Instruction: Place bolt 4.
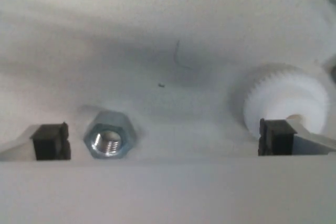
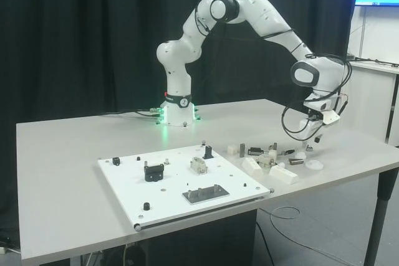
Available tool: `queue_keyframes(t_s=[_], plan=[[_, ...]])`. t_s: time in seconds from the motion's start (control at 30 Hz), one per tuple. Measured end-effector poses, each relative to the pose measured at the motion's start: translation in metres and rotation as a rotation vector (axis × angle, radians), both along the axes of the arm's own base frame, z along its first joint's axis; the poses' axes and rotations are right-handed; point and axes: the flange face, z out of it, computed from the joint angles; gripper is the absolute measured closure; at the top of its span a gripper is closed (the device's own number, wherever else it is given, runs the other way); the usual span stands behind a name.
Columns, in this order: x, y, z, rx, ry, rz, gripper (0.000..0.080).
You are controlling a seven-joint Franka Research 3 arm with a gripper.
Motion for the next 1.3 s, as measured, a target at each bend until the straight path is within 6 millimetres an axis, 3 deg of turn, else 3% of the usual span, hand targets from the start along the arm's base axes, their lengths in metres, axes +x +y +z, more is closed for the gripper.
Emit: queue_keyframes(t_s=[0.6,1.3], plan=[[0.016,-0.026,0.036,-0.071,-0.054,-0.007,0.0003],[0.031,-0.080,0.056,-0.144,-0.038,-0.091,0.0003]])
